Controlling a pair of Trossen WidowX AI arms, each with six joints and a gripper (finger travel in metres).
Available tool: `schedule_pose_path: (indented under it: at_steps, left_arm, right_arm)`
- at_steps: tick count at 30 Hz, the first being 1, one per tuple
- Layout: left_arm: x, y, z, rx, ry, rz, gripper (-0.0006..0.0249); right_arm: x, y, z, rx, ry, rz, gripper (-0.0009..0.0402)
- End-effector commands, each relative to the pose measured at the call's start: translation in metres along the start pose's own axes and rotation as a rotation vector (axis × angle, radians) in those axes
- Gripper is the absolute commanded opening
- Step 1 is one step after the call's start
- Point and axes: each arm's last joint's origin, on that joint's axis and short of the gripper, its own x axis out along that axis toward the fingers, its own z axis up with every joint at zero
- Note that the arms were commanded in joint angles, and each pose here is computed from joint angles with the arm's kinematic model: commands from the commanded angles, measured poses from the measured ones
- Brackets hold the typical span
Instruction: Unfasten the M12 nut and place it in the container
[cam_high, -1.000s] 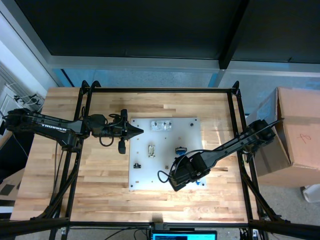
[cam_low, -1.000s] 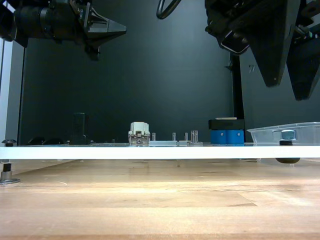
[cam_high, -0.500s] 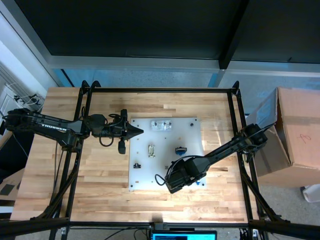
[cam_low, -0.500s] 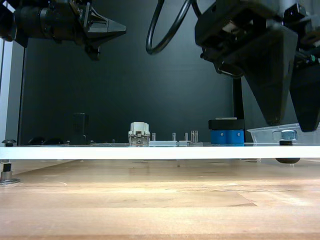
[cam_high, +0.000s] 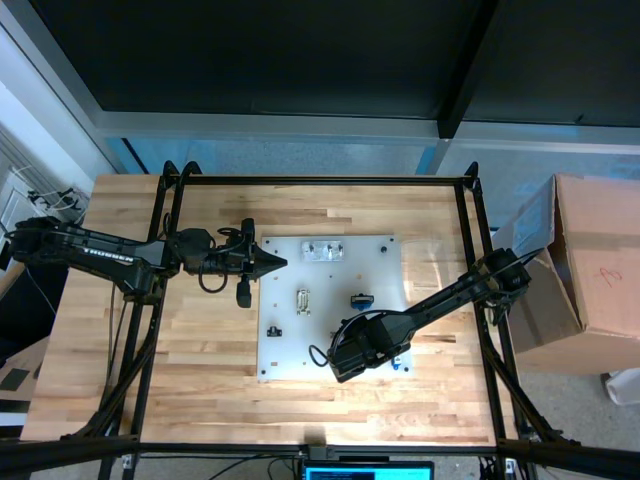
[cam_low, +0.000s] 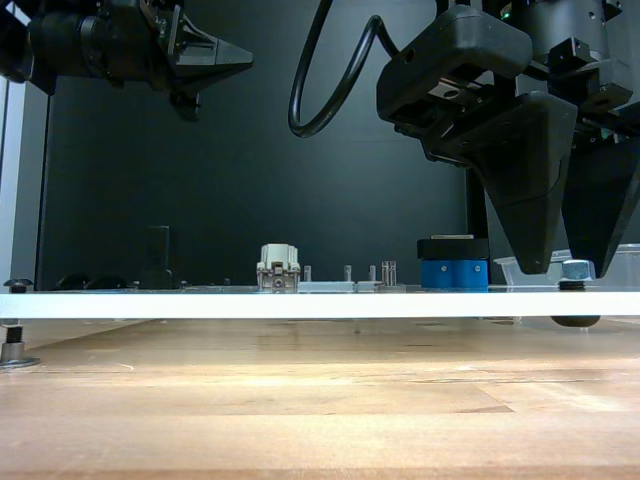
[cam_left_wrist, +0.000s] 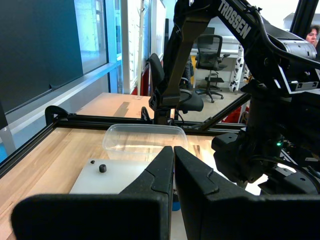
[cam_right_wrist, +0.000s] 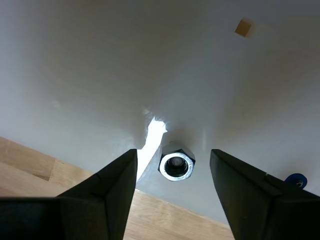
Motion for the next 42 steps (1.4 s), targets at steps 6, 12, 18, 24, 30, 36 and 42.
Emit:
schedule_pose_path:
  at_steps: [6,12,18,24,30,36,42]
  left_arm:
    - [0.0001,0.0000,0.0001,0.000,0.000,0.000,0.0000]
    - [0.0001,0.0000,0.0001,0.000,0.000,0.000,0.0000]
    - [0.0001,0.0000,0.0001,0.000,0.000,0.000,0.0000]
    - [0.0001,0.0001,0.0001,0.000,0.000,0.000,0.0000]
    - [0.0001,0.0000,0.0001,0.000,0.000,0.000,0.0000]
    - [0.0001,0.0000,0.0001,0.000,0.000,0.000,0.0000]
    - [0.0001,0.0000,0.0001,0.000,0.000,0.000,0.0000]
  right_arm:
    - [-0.0003,0.0000,0.0002,0.000,0.002,0.002,0.0118]
    - [-0.0003,-0.0003,0.0004,-0.024,-0.001,-0.002,0.0059]
    - [-0.0003,-0.0007,0.0004,-0.127,0.002,-0.005,0.0026]
    - [-0.0003,-0.0012,0.0002,-0.449,0.005,-0.009,0.0018]
    - [-0.0003,-0.0010,0.0002,-0.767,0.005,-0.007,0.0021]
    - [-0.0002,-0.0009,0.0001,-1.078,0.006,-0.005,0.0021]
    - [-0.0002,-0.0007,0.0001,-1.174,0.005,-0.003,0.0021]
